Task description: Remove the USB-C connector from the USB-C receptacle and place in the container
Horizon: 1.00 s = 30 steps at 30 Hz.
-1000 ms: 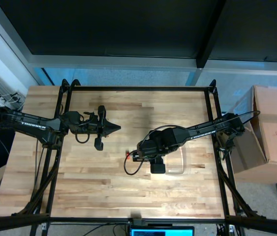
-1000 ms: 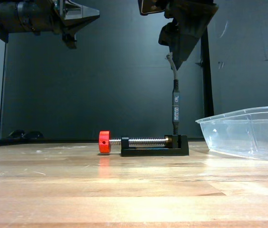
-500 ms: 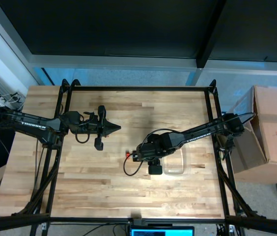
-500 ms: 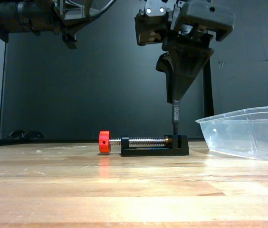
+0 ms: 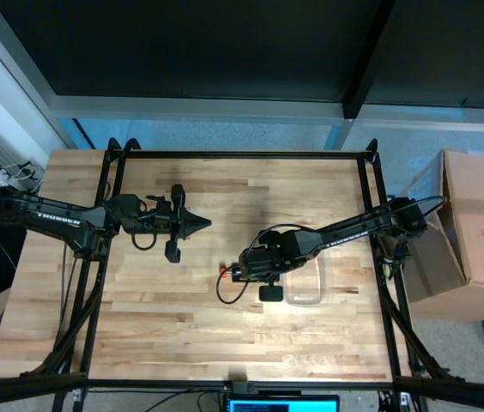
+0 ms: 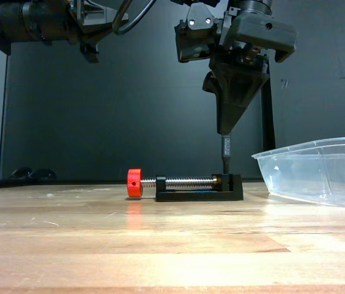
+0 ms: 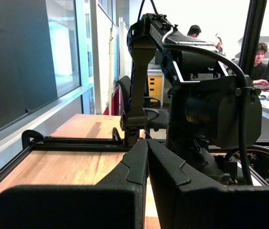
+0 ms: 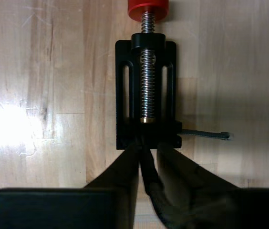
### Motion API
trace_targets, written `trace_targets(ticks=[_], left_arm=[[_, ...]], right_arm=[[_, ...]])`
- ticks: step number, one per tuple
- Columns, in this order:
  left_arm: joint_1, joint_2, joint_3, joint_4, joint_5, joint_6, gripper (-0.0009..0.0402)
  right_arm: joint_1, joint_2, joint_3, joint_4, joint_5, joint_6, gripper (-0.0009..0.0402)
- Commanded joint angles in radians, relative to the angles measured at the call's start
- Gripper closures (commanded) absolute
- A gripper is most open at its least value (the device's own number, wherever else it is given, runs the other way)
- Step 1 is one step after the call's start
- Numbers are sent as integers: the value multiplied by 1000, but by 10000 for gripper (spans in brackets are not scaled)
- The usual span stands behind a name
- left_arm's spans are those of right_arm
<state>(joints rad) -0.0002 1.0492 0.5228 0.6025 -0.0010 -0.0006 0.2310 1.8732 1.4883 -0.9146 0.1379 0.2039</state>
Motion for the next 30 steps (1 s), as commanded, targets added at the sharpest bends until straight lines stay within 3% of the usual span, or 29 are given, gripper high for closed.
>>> trace_targets(ticks=[1,30], left_arm=[[0,0,0,0,0,0,393],[0,0,0,0,0,0,393]], right_arm=[[0,0,1,-4,0,-2,392],[1,-41,127,-140,0,0,393]])
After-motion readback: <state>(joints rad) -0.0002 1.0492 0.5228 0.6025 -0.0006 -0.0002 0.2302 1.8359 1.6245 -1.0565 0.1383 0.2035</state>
